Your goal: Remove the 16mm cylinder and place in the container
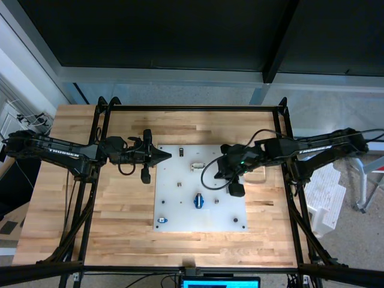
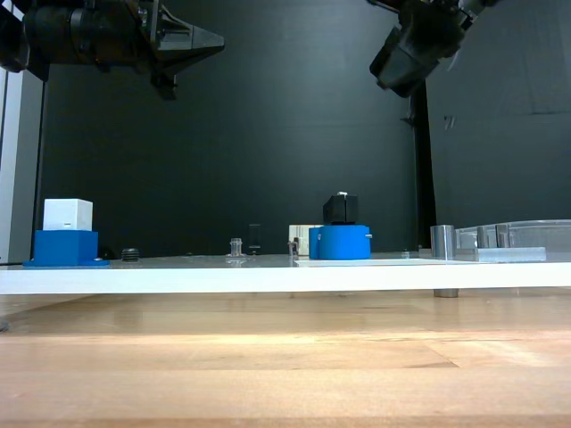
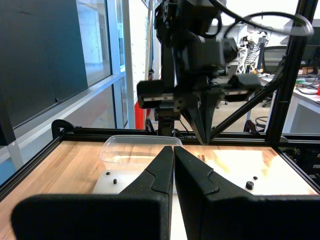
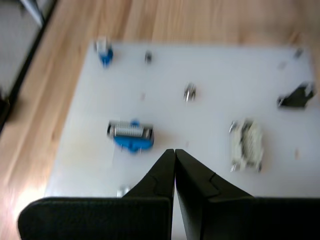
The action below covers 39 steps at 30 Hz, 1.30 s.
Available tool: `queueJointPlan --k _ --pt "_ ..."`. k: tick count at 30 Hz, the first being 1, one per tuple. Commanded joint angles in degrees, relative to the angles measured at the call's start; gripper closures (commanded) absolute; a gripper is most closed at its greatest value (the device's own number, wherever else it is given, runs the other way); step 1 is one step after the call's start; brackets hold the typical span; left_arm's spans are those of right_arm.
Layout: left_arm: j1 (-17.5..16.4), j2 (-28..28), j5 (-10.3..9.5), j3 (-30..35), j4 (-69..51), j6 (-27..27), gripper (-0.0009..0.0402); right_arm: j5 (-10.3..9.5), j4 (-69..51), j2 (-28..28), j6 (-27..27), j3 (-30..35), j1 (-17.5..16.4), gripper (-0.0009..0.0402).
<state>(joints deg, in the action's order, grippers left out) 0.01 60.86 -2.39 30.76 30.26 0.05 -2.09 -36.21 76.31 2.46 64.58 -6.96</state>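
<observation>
Showing bare wooden table (image 2: pixel 285 357) nearest, white board (image 2: pixel 178 278) behind; catching the 16mm cylinder (image 2: pixel 443 242) standing upright on the board near the container (image 2: pixel 513 234); finding left gripper (image 3: pixel 173 149) over the board's left edge and right gripper (image 4: pixel 174 151) over its right side, both pinched together, hovering high.

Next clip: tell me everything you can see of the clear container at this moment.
The container is a shallow, clear plastic tray, rectangular with rounded corners; the wooden table shows through it. It lies flat, open side up, by the right edge of the white board, and nothing shows inside it. No gripper touches it: the right gripper, shut, hangs raised above the board near it, and the left gripper, shut, hangs over the board's left edge.
</observation>
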Motion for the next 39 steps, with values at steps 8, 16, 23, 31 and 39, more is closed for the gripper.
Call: queueJointPlan --k 8,16,23,31,39 --pt "0.0 0.0 0.00 0.0 0.0 0.0 0.0393 2.54 -16.4 11.9 0.1 9.9 -4.9 0.0393" --pt "0.0 0.0 0.00 0.0 0.0 0.0 0.0393 2.54 -20.7 19.3 1.7 15.3 -7.0 0.0376" --pt "0.0 0.0 0.00 0.0 0.0 0.0 0.0393 2.67 -21.3 22.9 4.0 17.1 -7.3 0.0289" --pt "0.0 0.0 0.00 0.0 0.0 0.0 0.0393 4.09 -20.1 26.6 4.4 17.0 -9.1 0.0201" --pt "0.0 0.0 0.00 0.0 0.0 0.0 0.0393 4.48 -18.2 29.1 4.4 16.5 -10.6 0.0176"
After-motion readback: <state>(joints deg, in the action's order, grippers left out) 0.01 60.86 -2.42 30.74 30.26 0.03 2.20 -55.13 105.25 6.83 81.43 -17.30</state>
